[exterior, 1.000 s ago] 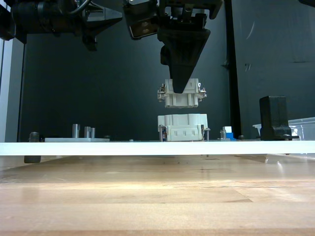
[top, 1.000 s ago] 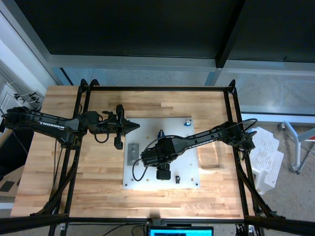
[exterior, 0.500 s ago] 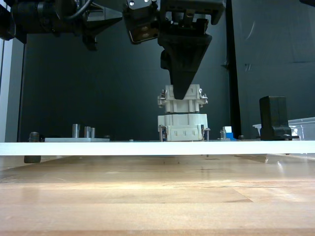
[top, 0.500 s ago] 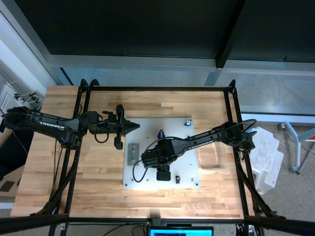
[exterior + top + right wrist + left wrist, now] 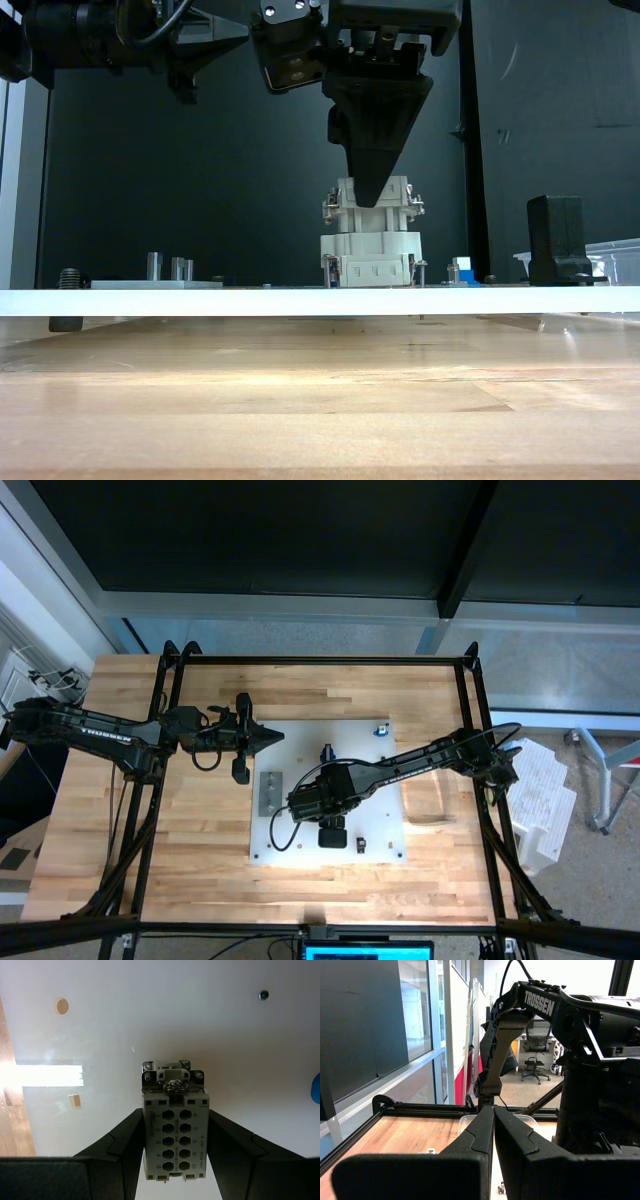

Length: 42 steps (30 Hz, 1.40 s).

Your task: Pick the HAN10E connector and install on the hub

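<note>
At the far left, the left gripper [image 5: 268, 737] hangs in the air off the 10 o'clock corner of the white task board [image 5: 385, 820], its two fingers pressed flat together with nothing between them. Next along, at 9 o'clock on the board, lies the grey metal block [image 5: 270, 792] with its short pegs, well apart from the work. Near the middle, toward 6 o'clock, the right gripper [image 5: 375, 195] points straight down and clamps the HAN10E connector [image 5: 372, 220] across its two long sides, the jaws parted only as wide as the insert. The connector sits upright and square on top of the hub [image 5: 370, 262], touching it. From table height we cannot tell whether it is pressed fully home or merely resting on the rim. We judge the connector light, rigid and smooth-sided, so a firm grip on the long flat flanks suits it. Its contact face and the small metal end tabs are better left untouched, and any tilt while pushing could jam it or bend its contacts. Further right, at 1 o'clock, stands a small blue part [image 5: 381, 729], and rightmost in the low view a black block [image 5: 555, 240] sits on the board.
</note>
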Available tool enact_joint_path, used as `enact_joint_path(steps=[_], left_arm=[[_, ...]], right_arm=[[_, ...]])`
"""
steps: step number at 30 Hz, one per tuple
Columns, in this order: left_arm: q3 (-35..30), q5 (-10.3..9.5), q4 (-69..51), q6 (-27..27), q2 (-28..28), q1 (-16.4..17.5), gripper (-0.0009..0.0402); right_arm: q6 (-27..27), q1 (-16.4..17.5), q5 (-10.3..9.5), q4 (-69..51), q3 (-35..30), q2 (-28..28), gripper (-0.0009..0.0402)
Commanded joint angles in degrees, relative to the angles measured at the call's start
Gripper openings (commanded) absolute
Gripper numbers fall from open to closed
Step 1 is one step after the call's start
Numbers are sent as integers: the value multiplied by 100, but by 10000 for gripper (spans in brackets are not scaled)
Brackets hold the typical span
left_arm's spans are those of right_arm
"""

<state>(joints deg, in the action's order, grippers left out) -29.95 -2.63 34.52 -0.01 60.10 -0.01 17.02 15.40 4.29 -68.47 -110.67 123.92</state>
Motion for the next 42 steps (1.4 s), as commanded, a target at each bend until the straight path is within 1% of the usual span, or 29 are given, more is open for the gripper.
enact_joint_path(steps=[1, 20, 32, 42], left_arm=[[0, 0, 0, 4, 0, 0, 0], [0, 0, 0, 2, 0, 2, 0], [0, 0, 0, 2, 0, 2, 0], [0, 0, 0, 2, 0, 2, 0]], right_arm=[[0, 2, -2, 7, 9, 0, 13], [-107, 11, -2, 247, 160, 0, 13], [-105, 11, -2, 651, 555, 0, 13], [-105, 11, 0, 667, 564, -2, 13]])
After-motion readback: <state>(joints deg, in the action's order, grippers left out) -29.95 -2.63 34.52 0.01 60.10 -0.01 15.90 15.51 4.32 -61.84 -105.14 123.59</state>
